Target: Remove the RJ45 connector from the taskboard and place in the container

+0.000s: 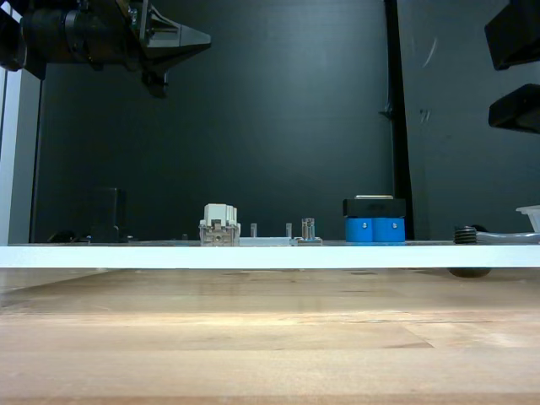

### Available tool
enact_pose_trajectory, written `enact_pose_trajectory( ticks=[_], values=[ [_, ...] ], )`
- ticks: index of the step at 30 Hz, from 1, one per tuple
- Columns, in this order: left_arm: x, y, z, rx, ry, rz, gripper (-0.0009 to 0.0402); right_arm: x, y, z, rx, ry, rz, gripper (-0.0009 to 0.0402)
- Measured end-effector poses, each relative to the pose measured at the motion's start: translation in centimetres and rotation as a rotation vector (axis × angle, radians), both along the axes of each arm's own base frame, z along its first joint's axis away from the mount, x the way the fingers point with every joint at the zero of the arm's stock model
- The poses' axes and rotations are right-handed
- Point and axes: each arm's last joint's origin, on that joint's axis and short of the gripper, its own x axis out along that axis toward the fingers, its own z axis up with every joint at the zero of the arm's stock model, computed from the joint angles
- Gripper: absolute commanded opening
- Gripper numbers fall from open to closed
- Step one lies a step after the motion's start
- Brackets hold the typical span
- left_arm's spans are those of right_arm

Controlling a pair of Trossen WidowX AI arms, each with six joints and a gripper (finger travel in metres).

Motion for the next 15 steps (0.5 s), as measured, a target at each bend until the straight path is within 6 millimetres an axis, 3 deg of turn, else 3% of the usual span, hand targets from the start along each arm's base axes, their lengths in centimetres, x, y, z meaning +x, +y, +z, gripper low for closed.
enact_pose_trajectory(
  ticks=[15],
  values=[
    [0.0, 0.0, 0.0, 0.000, 0.000, 0.000, 0.0000, 0.9, -0.6, -1.6, -0.008, 0.005, -0.020, 0.0235]
  ],
)
